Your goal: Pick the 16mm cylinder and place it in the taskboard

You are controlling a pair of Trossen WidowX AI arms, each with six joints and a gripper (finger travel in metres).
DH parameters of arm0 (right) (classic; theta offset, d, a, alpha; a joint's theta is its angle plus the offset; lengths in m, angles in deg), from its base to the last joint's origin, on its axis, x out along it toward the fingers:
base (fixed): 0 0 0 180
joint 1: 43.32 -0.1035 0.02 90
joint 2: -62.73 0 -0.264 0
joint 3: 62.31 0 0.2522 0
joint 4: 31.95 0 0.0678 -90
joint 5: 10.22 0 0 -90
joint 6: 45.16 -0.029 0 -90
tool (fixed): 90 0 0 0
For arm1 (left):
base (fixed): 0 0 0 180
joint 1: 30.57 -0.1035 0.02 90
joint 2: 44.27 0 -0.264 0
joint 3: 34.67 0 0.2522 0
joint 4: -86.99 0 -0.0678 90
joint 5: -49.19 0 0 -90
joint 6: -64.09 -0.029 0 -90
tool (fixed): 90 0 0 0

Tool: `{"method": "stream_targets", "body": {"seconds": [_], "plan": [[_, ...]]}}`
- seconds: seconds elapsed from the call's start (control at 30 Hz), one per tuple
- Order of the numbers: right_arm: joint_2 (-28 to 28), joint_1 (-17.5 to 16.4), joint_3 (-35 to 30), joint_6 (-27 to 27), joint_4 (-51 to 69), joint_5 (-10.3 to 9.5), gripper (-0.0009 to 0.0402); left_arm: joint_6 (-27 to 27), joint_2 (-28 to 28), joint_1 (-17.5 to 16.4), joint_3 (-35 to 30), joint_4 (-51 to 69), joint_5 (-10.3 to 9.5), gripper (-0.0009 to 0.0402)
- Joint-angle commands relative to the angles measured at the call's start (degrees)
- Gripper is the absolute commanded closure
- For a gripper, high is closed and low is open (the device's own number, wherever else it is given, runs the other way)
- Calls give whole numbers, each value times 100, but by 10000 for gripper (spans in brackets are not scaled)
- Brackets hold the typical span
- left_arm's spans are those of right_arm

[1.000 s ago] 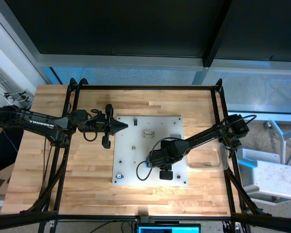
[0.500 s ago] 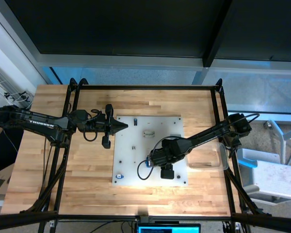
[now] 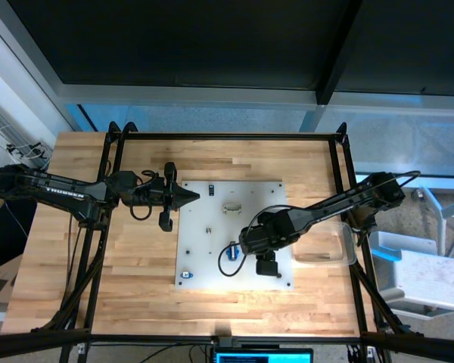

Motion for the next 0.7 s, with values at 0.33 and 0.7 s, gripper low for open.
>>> {"method": "stream_targets", "body": {"seconds": [0.33, 0.7], "plan": [[-203, 2, 0, 2, 260, 2, 244, -2, 2, 0, -2, -2, 0, 393], [-201, 2, 0, 0, 232, 0, 244, 0, 2, -2, -2, -2, 0, 393]]}}
